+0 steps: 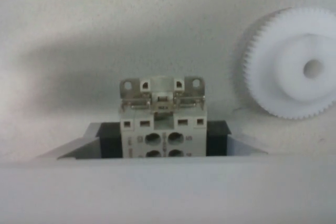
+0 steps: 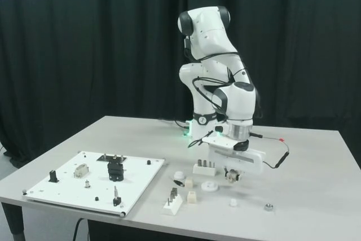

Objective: Insert waterproof.

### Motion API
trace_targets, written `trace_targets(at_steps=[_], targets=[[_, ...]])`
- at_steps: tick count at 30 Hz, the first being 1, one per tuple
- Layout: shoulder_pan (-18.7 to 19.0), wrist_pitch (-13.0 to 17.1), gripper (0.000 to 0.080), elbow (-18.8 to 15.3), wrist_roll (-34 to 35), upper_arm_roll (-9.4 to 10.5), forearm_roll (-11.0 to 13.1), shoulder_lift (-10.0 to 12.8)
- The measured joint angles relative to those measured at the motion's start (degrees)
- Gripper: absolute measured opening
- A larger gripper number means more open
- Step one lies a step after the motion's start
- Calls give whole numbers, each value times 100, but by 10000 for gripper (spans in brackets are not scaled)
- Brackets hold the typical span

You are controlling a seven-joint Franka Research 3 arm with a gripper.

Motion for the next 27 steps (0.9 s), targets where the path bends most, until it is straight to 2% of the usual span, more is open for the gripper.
trace_targets(at_steps=[6,13,27], targets=[[-51,-181,316,43,-100,-8,0,-101],[-208,-566,316,131,-395,-8,0,-315],[-766,-1331,316,389,-1254,-8,1,-756]])
